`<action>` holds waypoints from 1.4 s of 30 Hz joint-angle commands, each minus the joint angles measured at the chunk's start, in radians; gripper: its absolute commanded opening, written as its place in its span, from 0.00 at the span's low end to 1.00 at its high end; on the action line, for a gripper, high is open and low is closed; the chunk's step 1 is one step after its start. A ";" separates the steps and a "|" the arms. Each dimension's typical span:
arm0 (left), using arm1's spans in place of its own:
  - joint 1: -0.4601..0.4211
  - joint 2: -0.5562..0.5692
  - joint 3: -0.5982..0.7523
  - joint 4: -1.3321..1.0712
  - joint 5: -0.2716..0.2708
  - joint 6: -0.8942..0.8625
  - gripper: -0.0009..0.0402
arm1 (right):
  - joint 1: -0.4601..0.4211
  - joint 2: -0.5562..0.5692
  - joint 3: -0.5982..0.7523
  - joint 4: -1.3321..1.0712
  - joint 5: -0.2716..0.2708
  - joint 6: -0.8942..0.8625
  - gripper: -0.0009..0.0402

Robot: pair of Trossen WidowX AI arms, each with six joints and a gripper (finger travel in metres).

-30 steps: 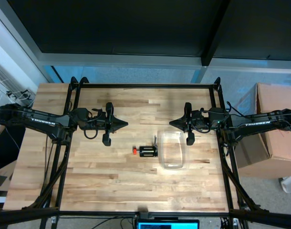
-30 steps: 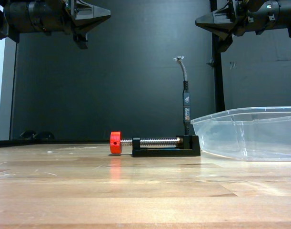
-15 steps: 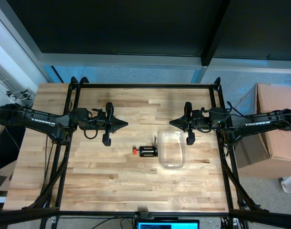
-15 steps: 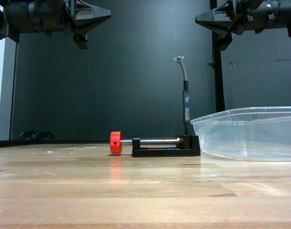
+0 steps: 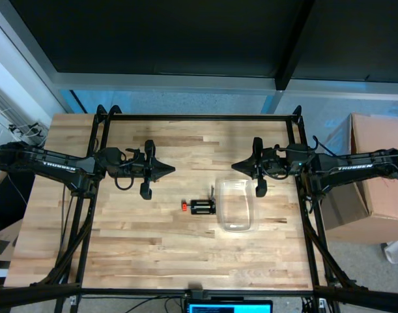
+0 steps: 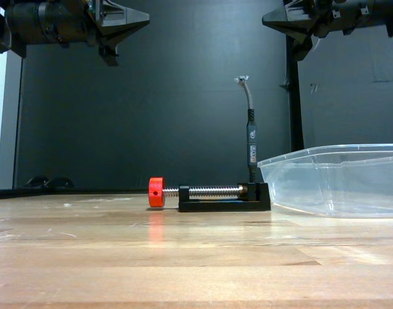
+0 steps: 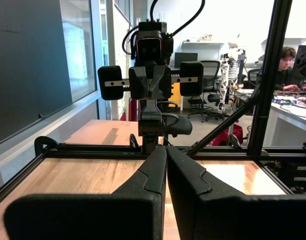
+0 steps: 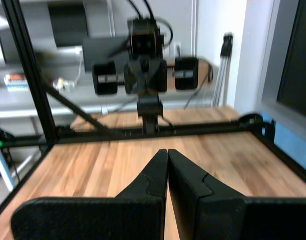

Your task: Remove the USB-C connector from the USB-C receptacle and place in the container

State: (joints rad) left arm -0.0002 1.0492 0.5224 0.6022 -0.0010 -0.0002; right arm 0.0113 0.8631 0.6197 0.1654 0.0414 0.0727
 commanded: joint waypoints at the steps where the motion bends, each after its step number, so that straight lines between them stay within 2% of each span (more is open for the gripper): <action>1: 0.000 0.000 0.000 0.000 0.000 0.000 0.02 | 0.003 0.024 0.075 -0.164 0.000 0.010 0.02; 25: 0.000 0.000 0.000 0.000 0.000 0.000 0.02 | 0.164 0.492 0.659 -1.008 0.000 0.071 0.02; 35: 0.000 0.000 0.000 0.000 0.000 0.000 0.02 | 0.190 0.690 0.858 -1.175 0.000 0.103 0.07; 42: 0.000 0.000 0.000 0.000 0.000 0.000 0.02 | 0.196 0.763 0.918 -1.210 -0.007 0.106 0.14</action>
